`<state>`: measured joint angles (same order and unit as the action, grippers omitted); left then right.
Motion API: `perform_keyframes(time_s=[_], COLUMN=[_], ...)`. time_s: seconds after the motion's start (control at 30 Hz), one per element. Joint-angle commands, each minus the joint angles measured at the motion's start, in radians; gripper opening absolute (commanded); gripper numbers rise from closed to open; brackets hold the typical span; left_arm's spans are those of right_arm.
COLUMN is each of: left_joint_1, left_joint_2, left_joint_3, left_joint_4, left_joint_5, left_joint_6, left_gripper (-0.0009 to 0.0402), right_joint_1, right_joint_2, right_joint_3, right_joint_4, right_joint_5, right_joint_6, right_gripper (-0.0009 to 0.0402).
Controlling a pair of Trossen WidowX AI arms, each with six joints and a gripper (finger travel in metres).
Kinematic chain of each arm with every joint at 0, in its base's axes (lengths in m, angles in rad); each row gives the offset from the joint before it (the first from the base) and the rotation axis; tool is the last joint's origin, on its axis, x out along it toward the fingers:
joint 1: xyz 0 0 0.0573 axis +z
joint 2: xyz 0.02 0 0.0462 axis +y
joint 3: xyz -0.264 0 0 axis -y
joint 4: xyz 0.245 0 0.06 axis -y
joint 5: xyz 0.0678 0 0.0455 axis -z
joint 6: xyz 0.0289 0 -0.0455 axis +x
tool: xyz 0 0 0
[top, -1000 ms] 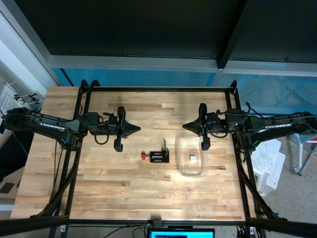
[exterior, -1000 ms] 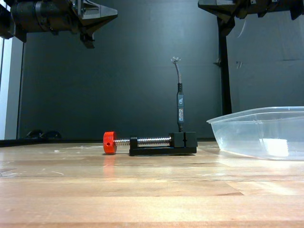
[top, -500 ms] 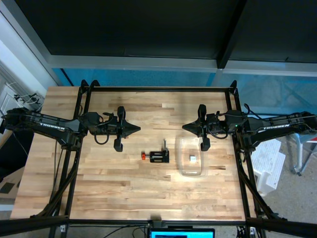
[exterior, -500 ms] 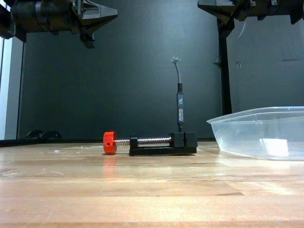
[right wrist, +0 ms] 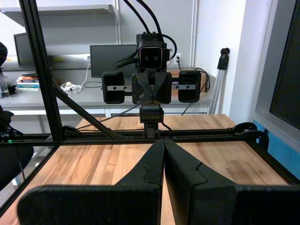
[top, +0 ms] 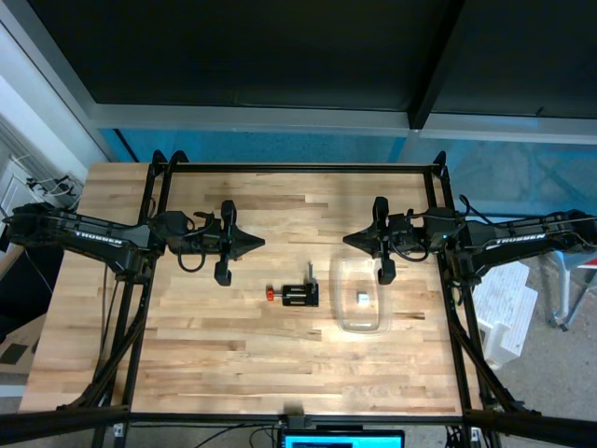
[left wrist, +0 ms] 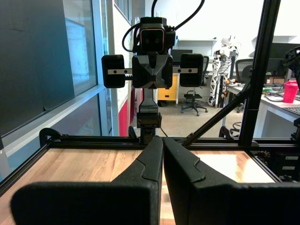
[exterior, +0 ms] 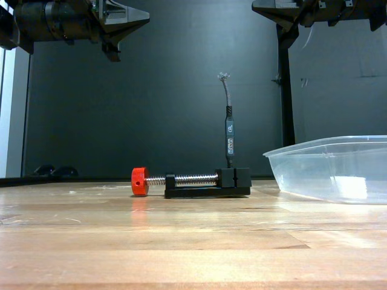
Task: Pick the usb-c connector and install on the hub
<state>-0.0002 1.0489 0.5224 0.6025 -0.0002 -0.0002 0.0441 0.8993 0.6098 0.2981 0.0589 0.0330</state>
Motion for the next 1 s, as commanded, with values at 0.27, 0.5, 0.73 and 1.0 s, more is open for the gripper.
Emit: perform_keyframes(time_s=[0.27, 0.5, 0.73, 1.0], left_joint_1=[0.000, 0.000, 0.000, 0.000], left_joint_2=[0.000, 0.000, 0.000, 0.000], left_joint_3=[0.000, 0.000, 0.000, 0.000], left_joint_4=[0.000, 0.000, 0.000, 0.000], left_joint_5=[0.000, 0.000, 0.000, 0.000], left_joint_6=[0.000, 0.000, 0.000, 0.000], left_gripper=[0.0000, 0.0000, 0.0000, 0.0000], right_joint_1=[0.002, 0.002, 0.003, 0.002], right_joint_2=[0.013, 0.013, 0.013, 0.012], right_joint_3=[-0.014, -0.034, -0.035, -0.035], right_joint_4=[0.013, 0.039, 0.043, 0.046], right_joint_5=[0.000, 0.000, -0.003, -0.003], right_joint_6=[0.004, 0.013, 0.011, 0.011], right_gripper=[0.0000, 0.0000, 0.0000, 0.0000])
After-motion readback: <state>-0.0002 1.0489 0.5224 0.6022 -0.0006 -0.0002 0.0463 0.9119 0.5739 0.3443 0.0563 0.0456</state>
